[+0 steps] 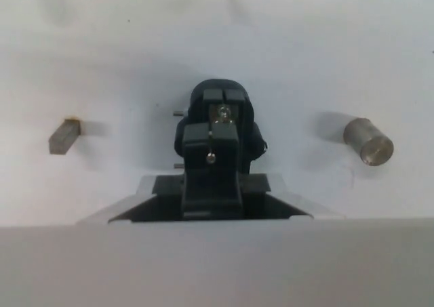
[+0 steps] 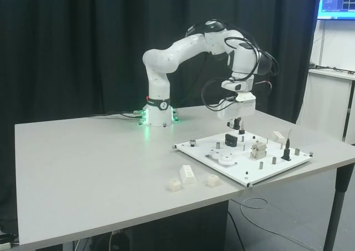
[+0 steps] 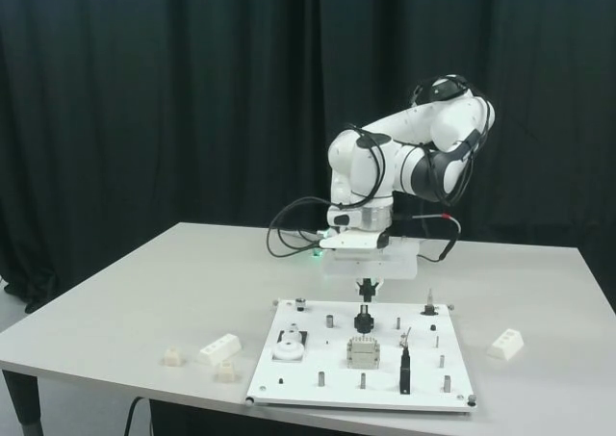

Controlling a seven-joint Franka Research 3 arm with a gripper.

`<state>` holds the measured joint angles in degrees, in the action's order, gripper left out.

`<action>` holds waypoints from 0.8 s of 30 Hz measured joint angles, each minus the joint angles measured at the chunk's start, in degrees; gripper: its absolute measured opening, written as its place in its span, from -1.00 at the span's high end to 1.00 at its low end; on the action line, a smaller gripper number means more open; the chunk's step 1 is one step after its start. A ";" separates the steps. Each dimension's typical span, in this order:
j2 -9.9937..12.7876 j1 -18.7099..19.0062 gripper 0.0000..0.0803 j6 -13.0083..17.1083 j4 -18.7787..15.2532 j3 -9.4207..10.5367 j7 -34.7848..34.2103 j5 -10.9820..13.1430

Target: Place D-SUB.

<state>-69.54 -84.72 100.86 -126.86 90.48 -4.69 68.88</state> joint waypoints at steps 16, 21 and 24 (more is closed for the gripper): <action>0.00 0.44 0.61 -0.20 0.00 -0.86 0.00 -0.26; 0.00 0.44 0.61 -0.20 0.00 -0.86 -0.01 -0.26; 0.00 0.45 0.61 -0.20 0.02 -0.86 -0.01 -0.26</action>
<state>-69.54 -84.27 100.66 -126.84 89.62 -4.70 68.62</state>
